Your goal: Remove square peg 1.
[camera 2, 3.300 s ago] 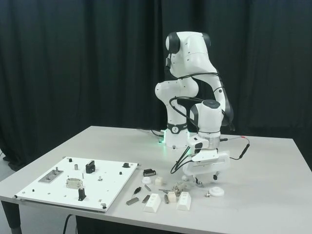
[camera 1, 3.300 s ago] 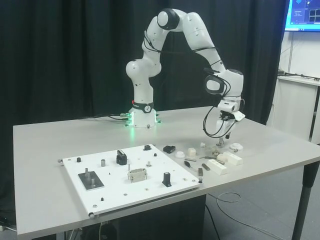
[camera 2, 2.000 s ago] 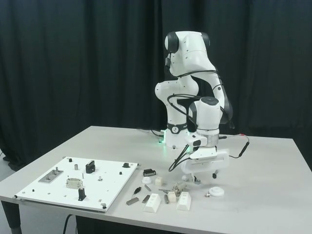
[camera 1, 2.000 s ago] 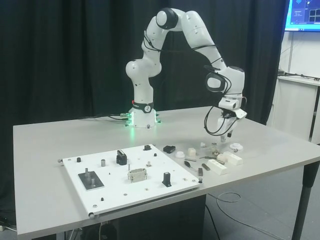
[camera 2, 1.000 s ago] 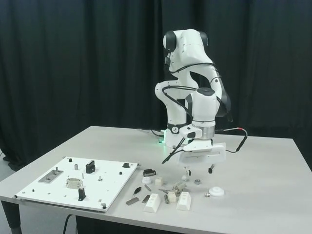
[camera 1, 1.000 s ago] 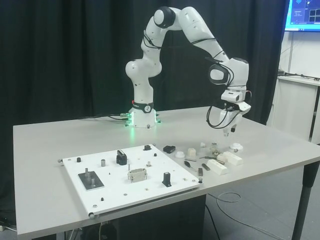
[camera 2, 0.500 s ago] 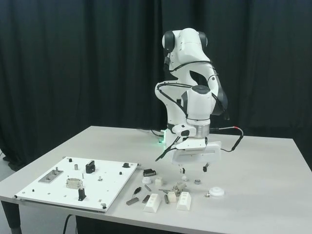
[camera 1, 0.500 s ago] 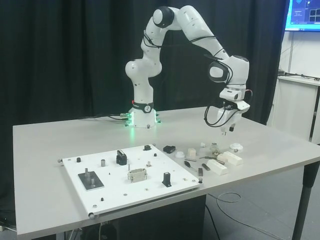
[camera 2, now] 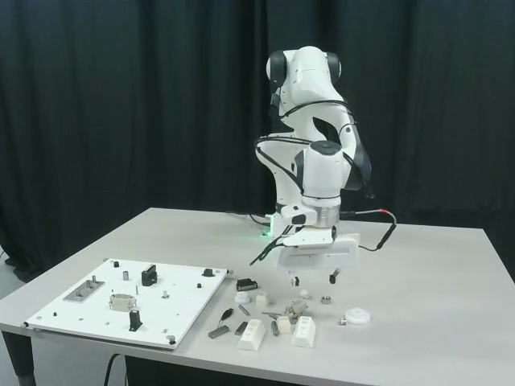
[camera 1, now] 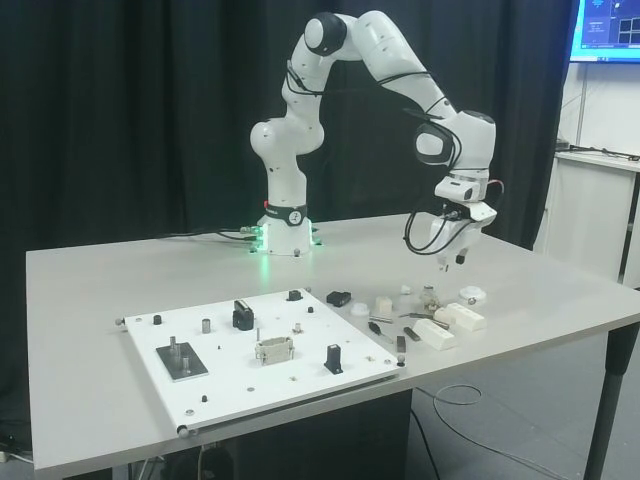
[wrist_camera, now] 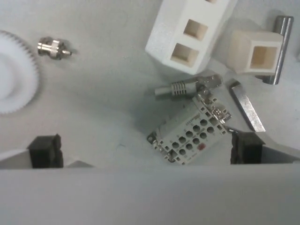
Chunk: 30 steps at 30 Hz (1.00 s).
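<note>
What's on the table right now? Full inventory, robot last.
Table: one, grey, carries everything.
Board: one, white, at the table's front edge, away from the gripper, small fixtures on it.
Blocks with square holes: two, white, front edge by the loose parts.
Small cube with square hole: one, white, beside a block.
Gear: one, white, at the outer end of the parts pile.
Multi-pin connector: one, grey, under the gripper.
Metal pins and bars: several, grey, scattered among the parts.
Black part: one, beside the board.
Arm: one, white.
Gripper: open, above the parts, holding nothing.
</note>
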### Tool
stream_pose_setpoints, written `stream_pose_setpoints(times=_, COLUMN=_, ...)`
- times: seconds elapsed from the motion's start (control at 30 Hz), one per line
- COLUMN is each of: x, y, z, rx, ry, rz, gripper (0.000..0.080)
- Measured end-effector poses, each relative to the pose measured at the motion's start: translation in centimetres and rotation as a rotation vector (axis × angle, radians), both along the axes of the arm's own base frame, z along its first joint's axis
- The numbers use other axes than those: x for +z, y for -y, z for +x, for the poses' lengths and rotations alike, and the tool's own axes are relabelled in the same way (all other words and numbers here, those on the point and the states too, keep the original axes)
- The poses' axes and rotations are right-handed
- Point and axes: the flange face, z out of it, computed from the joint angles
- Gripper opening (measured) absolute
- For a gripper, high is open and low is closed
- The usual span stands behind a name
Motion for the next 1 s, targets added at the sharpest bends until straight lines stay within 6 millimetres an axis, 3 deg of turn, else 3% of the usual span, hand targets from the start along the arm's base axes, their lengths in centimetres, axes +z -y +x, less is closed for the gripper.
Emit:
stream_pose_setpoints(times=0.53, x=0.4, y=1.0, z=0.6, rx=0.0, ry=0.012, rz=-0.012, gripper=0.08)
stream_pose_setpoints(times=1.0, x=1.2, y=5.2, z=2.2, rx=-0.026, ry=0.024, rz=-0.058, gripper=0.08)
